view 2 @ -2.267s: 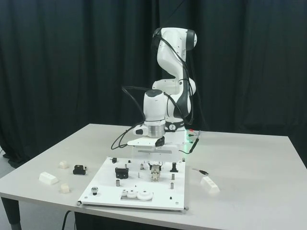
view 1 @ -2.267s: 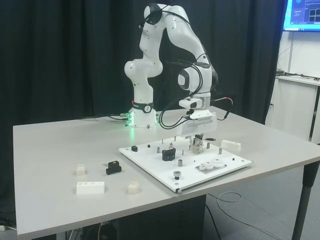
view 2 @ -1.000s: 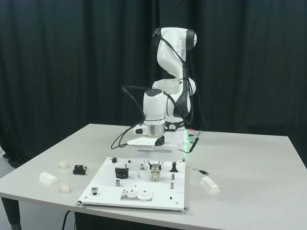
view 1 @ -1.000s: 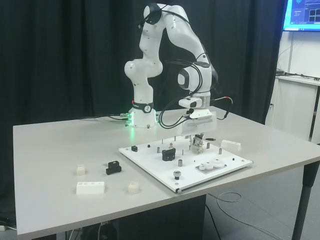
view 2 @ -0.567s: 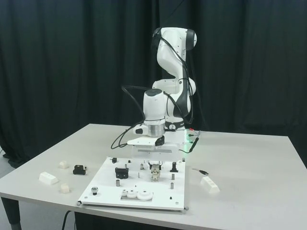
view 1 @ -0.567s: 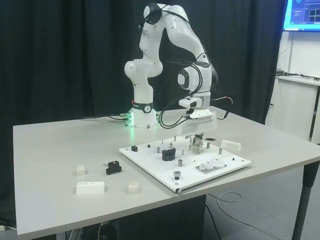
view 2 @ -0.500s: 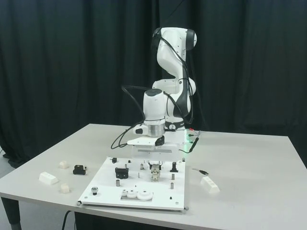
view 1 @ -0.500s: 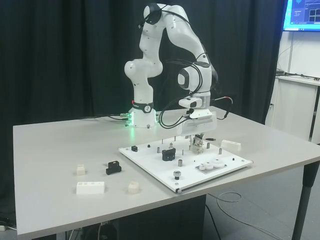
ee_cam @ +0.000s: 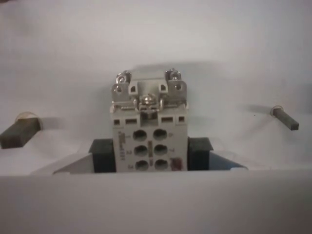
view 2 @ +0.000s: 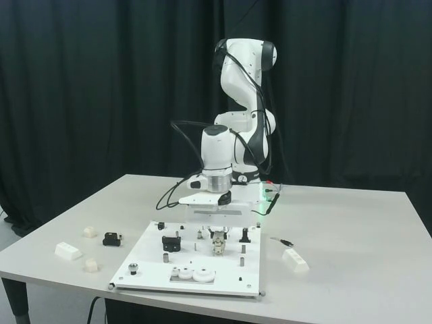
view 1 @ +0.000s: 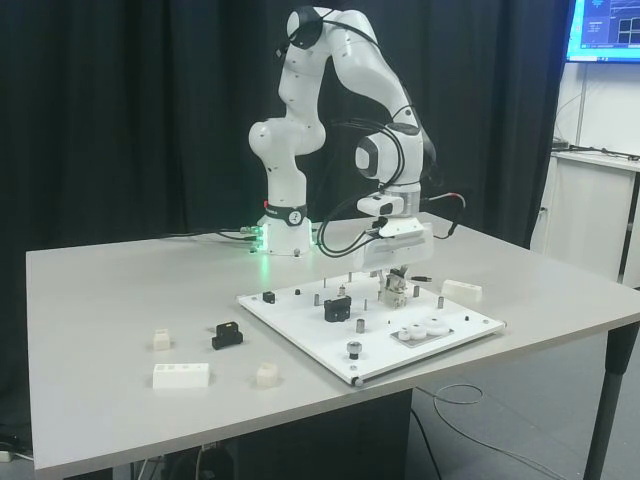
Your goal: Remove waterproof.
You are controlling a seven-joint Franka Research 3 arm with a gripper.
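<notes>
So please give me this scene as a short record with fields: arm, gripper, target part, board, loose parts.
arm: white, bent down over the board
gripper: fingers on both sides of the connector
connector: white block with round holes, metal clamp on top, on the board
board: white plate on the grey table, with pegs and gears
loose parts: white blocks and a black clip beside the board

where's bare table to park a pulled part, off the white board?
Free: grey table beyond the white block, and the stretch behind the loose black part toward the arm base. Crowded: white board around the gripper.
</notes>
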